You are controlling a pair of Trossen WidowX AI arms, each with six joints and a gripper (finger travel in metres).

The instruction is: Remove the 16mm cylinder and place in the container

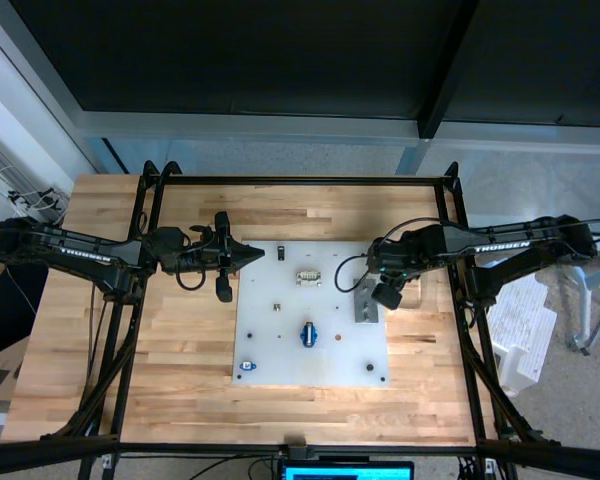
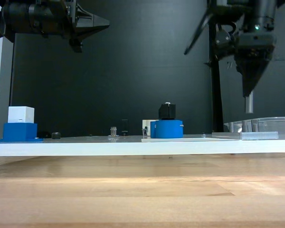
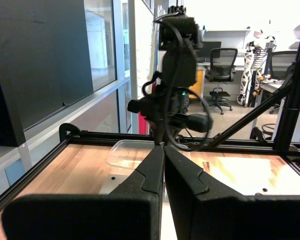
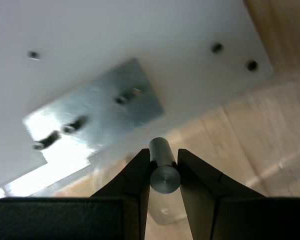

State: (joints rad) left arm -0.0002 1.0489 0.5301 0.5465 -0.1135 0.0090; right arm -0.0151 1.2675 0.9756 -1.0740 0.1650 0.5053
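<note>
**Peg in hand, tub waiting below**

You are holding the short, silvery-grey metal 16mm cylinder (image 4: 164,175) in the right pincer (image 2: 249,91). Its two black fingers are pressing on the peg's sides, parted only by the peg's width. The peg is hanging with its long axis upright, lower end pointing down and free of any hole.

In the low view it is sitting above the rim of the clear, colourless plastic container (image 2: 263,124) and not touching it. The container is resting by the right edge of the white task board (image 1: 280,340). Through the right wrist camera, the peg is lying just past the edge of the flat grey metal block (image 4: 95,112).

So the drop you are facing looks like a straight descent, with the peg kept vertical.

The left pincer (image 1: 252,255) is hanging high over the board's left edge with its fingers pressed together, gripping nothing. It is well apart from the container, so the right arm is the nearer.
</note>
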